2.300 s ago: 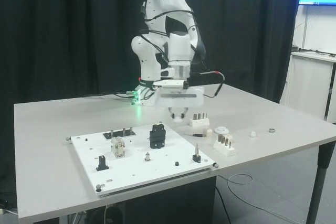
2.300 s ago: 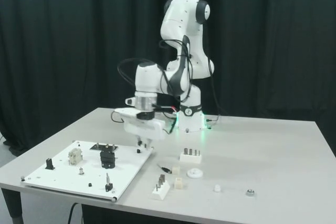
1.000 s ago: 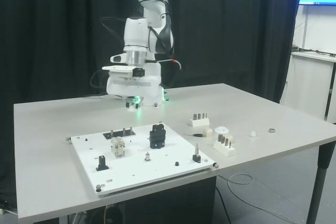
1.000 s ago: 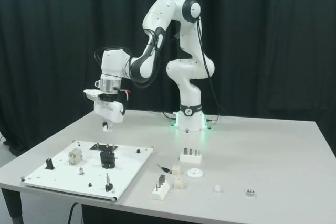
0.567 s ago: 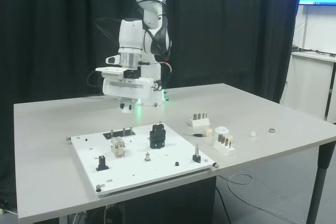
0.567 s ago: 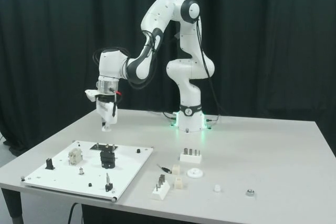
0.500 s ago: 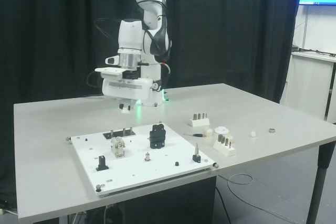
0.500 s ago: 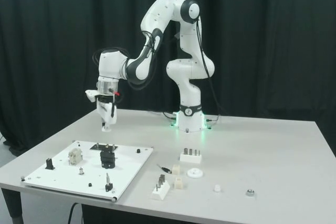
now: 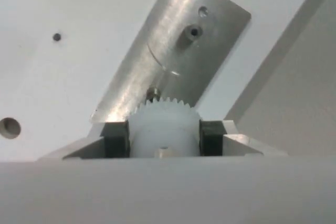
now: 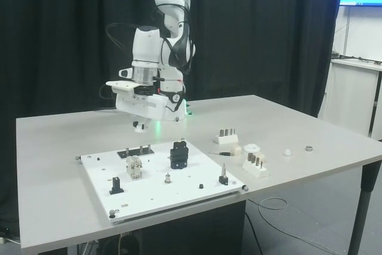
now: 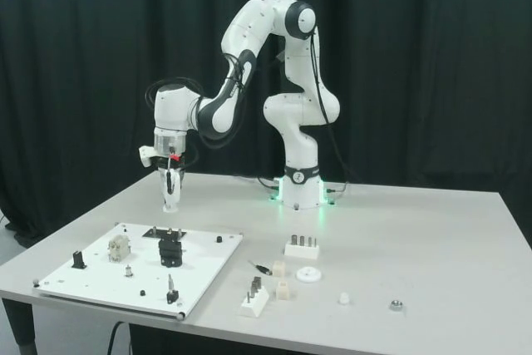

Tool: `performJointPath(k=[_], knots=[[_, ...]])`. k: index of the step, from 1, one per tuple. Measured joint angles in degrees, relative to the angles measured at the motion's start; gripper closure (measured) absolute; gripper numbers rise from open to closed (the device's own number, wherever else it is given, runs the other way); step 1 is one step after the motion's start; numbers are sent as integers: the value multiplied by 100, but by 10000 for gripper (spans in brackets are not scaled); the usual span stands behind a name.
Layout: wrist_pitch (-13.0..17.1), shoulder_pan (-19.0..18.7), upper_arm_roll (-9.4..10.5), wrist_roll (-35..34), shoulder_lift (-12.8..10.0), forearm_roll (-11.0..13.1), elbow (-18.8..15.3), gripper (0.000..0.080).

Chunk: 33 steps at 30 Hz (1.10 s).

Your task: Insert medium gear.

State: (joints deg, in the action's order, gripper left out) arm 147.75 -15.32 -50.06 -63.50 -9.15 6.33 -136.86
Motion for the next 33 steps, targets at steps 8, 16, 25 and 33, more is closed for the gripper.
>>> performJointPath(k=[8, 16, 25, 33], knots=[[-215, 4, 0, -21, -135, 9, 135, 519], [-335, 28, 1, -19, -263, 98, 244, 519], [-315, 33, 4, 110, -388, 273, 291, 519], [-203, 64, 4, 581, -444, 638, 297, 519]])
